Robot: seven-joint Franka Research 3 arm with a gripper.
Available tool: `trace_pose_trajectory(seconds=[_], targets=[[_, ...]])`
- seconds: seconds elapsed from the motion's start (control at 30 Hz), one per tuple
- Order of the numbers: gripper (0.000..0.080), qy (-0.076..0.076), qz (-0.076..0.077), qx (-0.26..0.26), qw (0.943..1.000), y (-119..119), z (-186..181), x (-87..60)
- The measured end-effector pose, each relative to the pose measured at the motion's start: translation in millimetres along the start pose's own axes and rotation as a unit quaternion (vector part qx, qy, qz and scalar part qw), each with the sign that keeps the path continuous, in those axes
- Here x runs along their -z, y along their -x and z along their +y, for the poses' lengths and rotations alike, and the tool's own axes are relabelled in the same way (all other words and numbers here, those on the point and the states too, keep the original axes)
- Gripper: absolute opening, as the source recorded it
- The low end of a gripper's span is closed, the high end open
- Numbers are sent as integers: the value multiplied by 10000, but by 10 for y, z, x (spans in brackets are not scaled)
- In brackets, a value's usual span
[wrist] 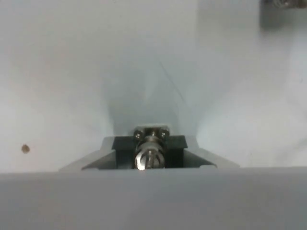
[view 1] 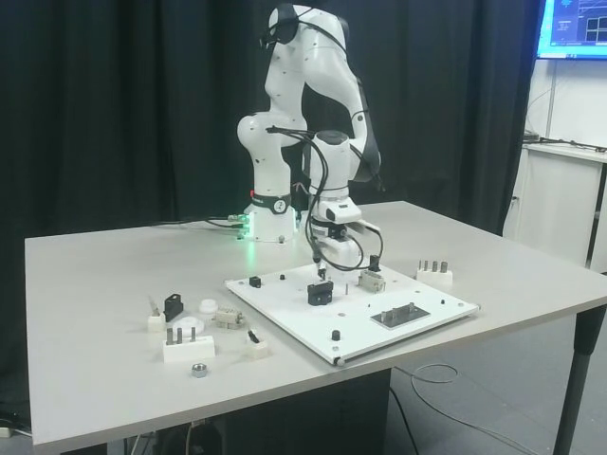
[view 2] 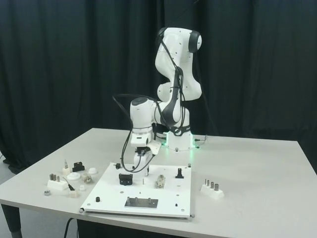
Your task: Insert BNC.
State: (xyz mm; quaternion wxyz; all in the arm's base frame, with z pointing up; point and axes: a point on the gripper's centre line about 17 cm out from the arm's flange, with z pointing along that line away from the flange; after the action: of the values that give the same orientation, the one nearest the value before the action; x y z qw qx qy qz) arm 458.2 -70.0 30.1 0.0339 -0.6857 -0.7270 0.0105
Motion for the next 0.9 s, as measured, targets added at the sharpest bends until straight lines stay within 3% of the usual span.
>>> trace_pose_trajectory(seconds=[0.23,0.53,0.9], targets=[[121,19,73,-473,9989,-4,0,-1],[121,47,192,-1188,9927,-9,2,-2],[121,53,279,-2109,9771,-14,1,-2]])
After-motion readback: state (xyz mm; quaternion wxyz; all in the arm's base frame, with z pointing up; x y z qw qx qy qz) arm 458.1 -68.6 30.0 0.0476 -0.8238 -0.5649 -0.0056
